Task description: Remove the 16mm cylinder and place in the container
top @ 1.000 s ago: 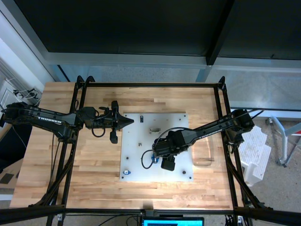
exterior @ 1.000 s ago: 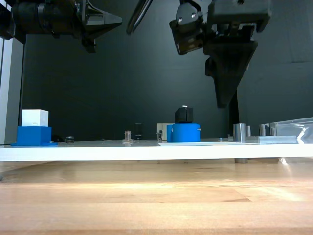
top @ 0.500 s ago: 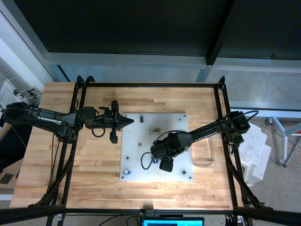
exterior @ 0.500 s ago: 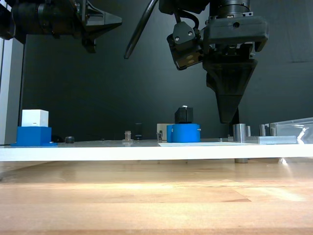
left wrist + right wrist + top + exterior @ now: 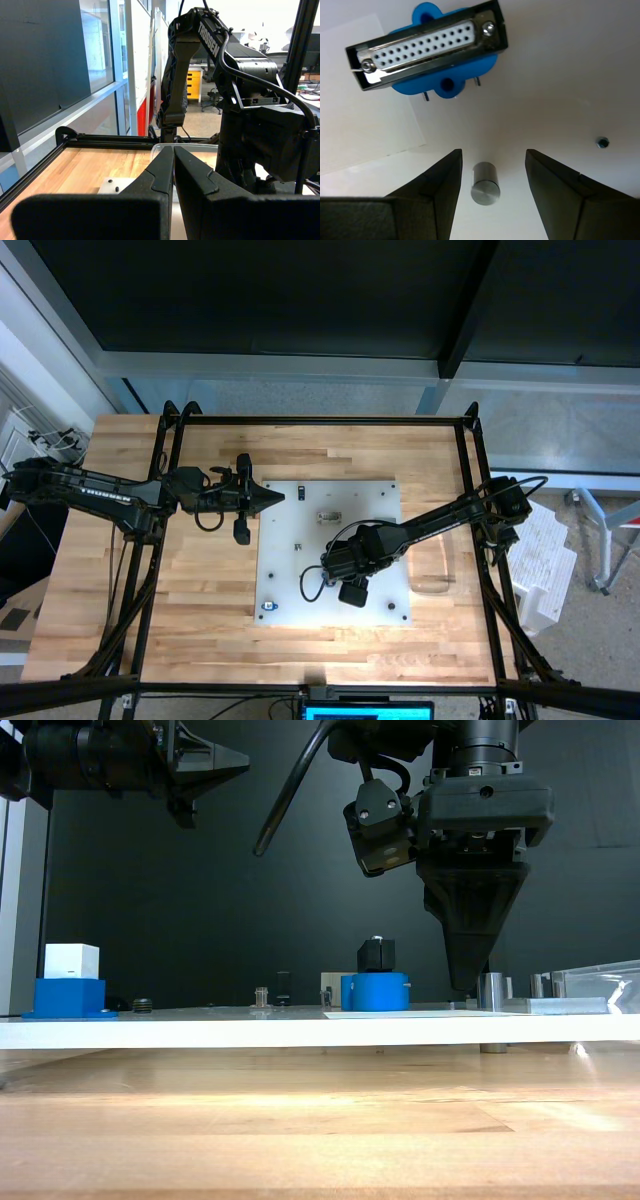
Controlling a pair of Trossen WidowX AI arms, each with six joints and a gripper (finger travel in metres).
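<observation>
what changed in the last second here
The right gripper came down, open, toward the white board; its tips now flank the small silver-grey metal cylinder. Nothing was taken hold of: the cylinder still stands in the board. The left gripper stayed parked, shut, high at the left.

A pale wooden table (image 5: 180,580) is ringed by a black frame (image 5: 320,421). A white square task board (image 5: 280,570) lies flat on the wood near the middle. The right gripper (image 5: 470,982), fingers apart, points straight down over the board's near right part. To that gripper's right, a clear container (image 5: 432,565) sits on the wood just beside the board's edge. The left gripper (image 5: 275,498), fingers pressed together, hangs raised by the board's far left corner.
</observation>
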